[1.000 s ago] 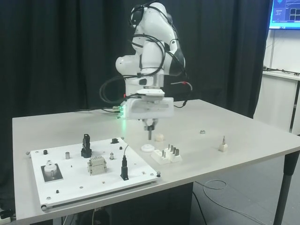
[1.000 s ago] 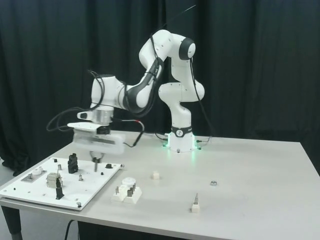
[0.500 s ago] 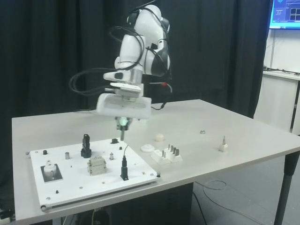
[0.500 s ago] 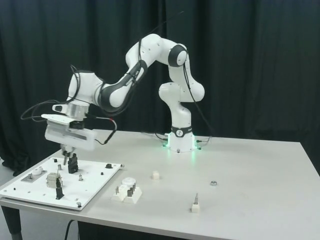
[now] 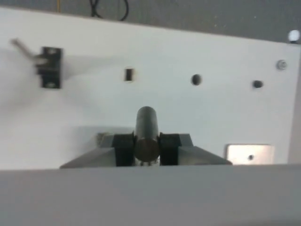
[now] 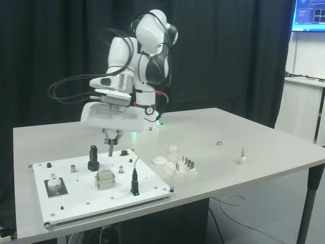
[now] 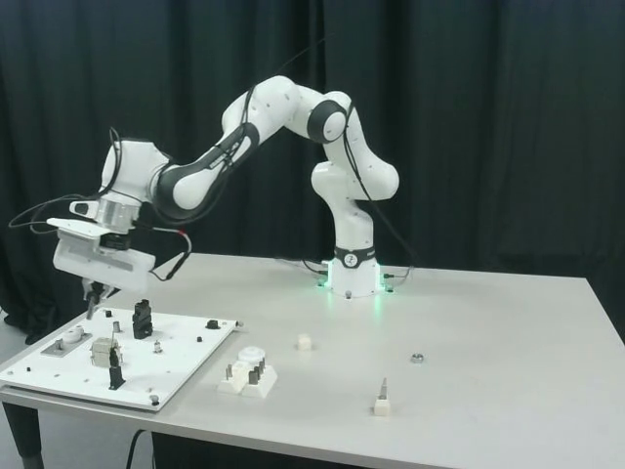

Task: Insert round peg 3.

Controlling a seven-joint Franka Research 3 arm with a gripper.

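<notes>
My gripper (image 5: 146, 149) is shut on round peg 3 (image 5: 146, 126), a dark, short cylinder that sticks out past the black fingers (image 5: 123, 147). In the first room view the gripper (image 6: 111, 140) hangs a little above the far part of the white board (image 6: 152, 175), with the peg (image 6: 111, 150) pointing down, clear of the surface. The second room view shows the gripper (image 7: 93, 291) over the board's (image 7: 186, 376) far left part. Under the peg the wrist view shows two dark round holes (image 5: 196, 79) and a small slot (image 5: 129, 74) in the board.
On the board stand a black connector block (image 6: 93, 158), a grey upright peg (image 6: 73, 168), a grey connector (image 6: 104, 179), a black plug with cable (image 6: 135, 183) and a white round part (image 6: 55, 183). Right of the board lie a white peg holder (image 6: 179, 169), a white disc (image 6: 160, 160) and a nut (image 6: 219, 143).
The arm has swung left from beside the peg holder to above the board's far part, carrying the peg with it. The things on the table have not moved.
</notes>
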